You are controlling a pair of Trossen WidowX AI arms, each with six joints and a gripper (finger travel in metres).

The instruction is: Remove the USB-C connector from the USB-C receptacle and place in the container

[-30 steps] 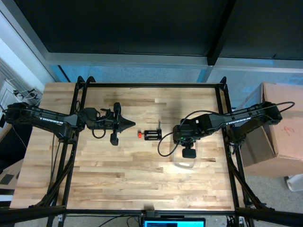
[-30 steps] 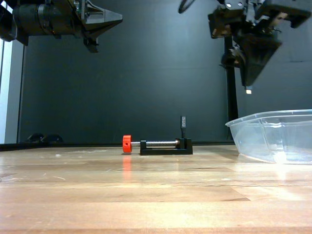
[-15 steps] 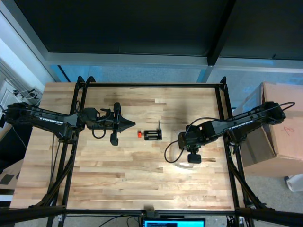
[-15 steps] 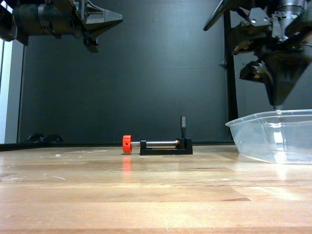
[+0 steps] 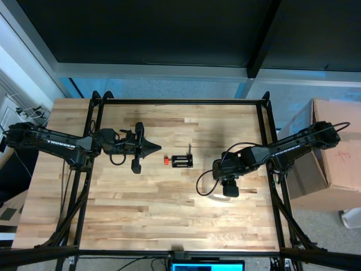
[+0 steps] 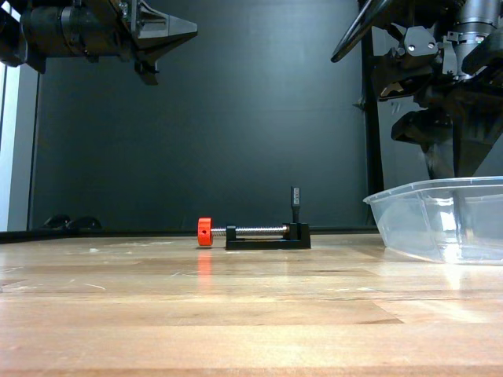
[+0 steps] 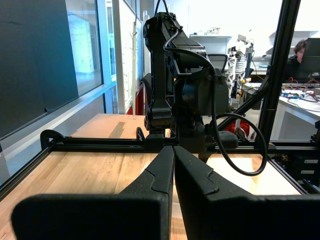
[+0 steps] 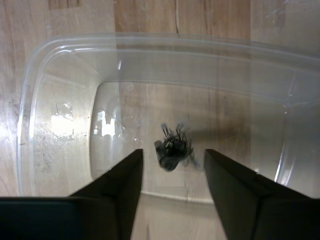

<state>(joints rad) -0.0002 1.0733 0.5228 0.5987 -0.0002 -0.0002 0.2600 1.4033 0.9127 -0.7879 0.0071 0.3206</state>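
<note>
Robotics lab. Pale butcher-block wooden bench boxed in by a black metal rail frame, with a black robot arm mounted at each side. Brown cardboard box beside it. Beyond the bench: tall glass partition panels, cluttered equipment tables, a person at one.

Even overhead light falls on the tabletop in the high view, bright and sharp, with soft shadows under the arms. The low view is dim: the left tool, high up, and the right tool, over the container, read as dark shapes against a black backdrop. In the right wrist view glare spots the clear plastic, and the USB-C connector inside is smeared by blur. The left wrist view is bright behind.
</note>
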